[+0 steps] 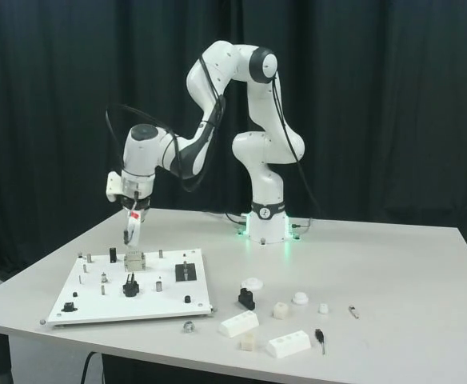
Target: Remove waterproof.
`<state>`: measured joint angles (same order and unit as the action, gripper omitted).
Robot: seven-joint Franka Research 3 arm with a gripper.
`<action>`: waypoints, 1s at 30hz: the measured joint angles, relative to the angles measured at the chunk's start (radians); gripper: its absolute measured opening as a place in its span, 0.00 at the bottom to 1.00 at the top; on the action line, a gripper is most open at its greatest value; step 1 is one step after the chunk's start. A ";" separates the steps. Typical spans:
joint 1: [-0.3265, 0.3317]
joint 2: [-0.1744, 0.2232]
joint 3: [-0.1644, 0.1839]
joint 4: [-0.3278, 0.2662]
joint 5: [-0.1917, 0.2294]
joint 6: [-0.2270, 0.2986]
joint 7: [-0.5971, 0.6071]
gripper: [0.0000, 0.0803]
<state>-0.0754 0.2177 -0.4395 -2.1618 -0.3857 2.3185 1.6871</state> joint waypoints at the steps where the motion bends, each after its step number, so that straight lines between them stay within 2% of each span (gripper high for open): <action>1: 0.000 -0.007 -0.009 -0.011 0.010 0.021 0.000 1.00; 7: 0.000 -0.045 -0.052 -0.077 0.078 0.135 0.001 1.00; 12: 0.000 -0.062 -0.070 -0.118 0.125 0.188 -0.005 1.00; 23: 0.000 -0.063 -0.082 -0.140 0.235 0.189 -0.173 1.00; 30: 0.000 -0.056 -0.102 -0.140 0.296 0.188 -0.210 1.00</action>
<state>-0.0755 0.1613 -0.5414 -2.3020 -0.0894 2.5066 1.4775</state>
